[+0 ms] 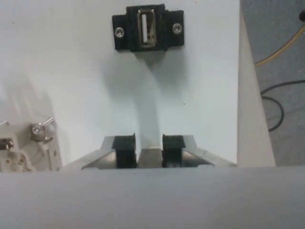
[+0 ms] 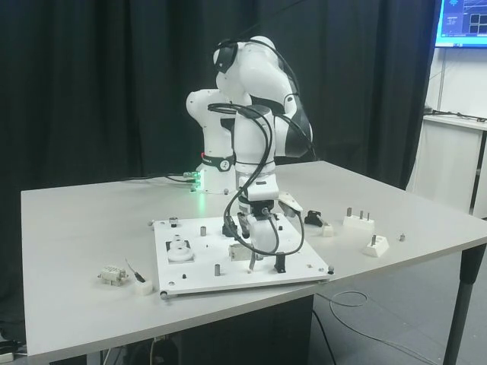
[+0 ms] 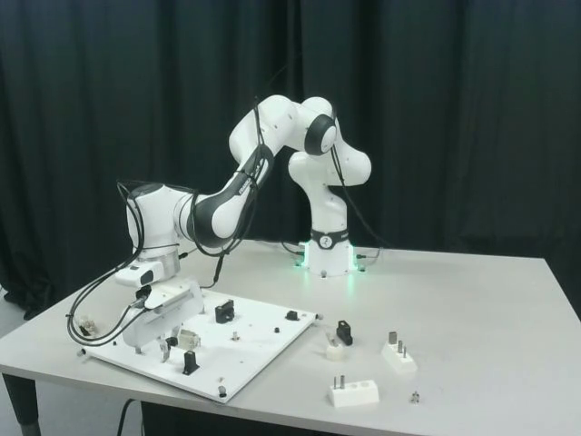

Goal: Insert square peg 3.

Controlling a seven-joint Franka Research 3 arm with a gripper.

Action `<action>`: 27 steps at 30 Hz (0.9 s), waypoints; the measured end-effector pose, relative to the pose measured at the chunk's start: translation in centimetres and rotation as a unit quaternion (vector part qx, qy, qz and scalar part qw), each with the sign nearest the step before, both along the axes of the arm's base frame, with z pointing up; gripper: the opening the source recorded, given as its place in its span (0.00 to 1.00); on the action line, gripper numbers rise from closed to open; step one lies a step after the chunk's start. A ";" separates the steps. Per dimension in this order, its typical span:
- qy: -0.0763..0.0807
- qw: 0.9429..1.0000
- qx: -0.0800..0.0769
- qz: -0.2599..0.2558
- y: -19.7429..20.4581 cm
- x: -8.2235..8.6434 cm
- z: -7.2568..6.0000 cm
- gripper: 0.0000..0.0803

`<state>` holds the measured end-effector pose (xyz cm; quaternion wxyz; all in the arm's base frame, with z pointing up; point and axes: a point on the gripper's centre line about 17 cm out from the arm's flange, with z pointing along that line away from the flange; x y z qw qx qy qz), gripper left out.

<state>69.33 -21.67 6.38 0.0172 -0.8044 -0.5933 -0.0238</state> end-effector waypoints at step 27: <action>0.004 1.000 0.000 0.000 -0.1 -0.2 -0.6 0.14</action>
